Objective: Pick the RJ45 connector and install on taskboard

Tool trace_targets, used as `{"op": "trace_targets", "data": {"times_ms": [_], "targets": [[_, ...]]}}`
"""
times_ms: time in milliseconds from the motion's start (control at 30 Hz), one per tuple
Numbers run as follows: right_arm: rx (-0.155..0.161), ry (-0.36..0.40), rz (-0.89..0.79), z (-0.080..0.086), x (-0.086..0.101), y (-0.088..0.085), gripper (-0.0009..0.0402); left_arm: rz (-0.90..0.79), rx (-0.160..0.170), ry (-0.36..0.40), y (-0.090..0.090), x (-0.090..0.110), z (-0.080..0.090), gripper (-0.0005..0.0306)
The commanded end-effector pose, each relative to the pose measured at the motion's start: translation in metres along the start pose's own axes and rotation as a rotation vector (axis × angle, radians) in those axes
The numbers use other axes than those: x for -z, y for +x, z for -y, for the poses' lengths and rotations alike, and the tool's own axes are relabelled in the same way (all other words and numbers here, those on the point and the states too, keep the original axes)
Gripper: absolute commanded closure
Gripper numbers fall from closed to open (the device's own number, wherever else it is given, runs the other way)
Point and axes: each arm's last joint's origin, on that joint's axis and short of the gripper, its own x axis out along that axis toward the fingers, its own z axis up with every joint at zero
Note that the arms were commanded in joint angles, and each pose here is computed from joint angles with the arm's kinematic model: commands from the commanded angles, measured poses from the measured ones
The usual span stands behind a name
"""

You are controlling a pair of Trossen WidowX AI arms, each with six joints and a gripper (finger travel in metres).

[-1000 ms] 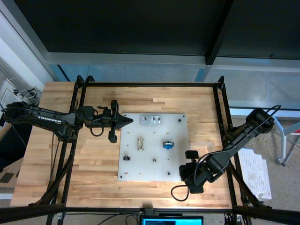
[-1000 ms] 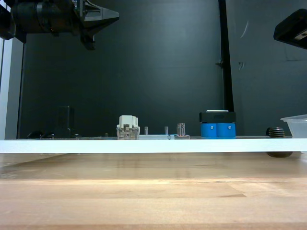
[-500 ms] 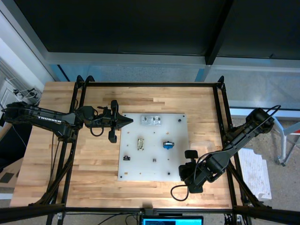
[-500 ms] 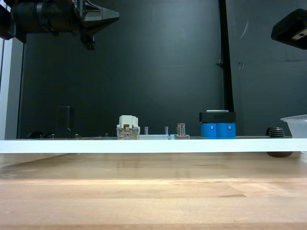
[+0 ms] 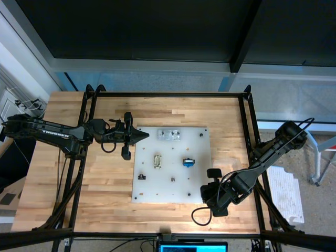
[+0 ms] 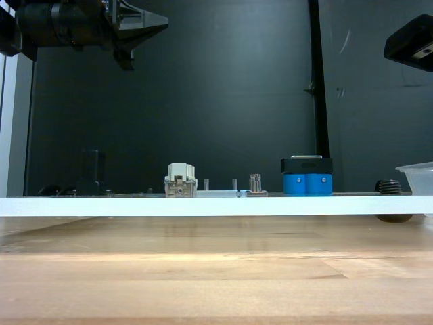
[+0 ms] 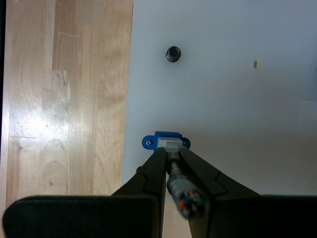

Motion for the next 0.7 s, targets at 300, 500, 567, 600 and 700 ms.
{"op": "trace_targets", "data": {"times_ms": [300,500,567,600,700], "targets": [[0.002,-0.007,0.006,0.000,0.001,0.003,0.0387,0.001,0.000,0.000,0.000,0.000,0.000,0.0300],[-0.011,-0.006,0.010,0.000,0.004,0.008,0.0391,0.001,0.000,0.000,0.000,0.000,0.000,0.0300],[-0.010,-0.007,0.009,0.000,0.004,0.009,0.0391,0.001,0.000,0.000,0.000,0.000,0.000,0.0300],[-0.009,-0.007,0.008,0.001,0.005,0.010,0.0391,0.001,0.000,0.000,0.000,0.000,0.000,0.0300],[-0.006,-0.008,0.004,0.001,0.006,0.011,0.0391,0.001,0.000,0.000,0.000,0.000,0.000,0.0300]]}}
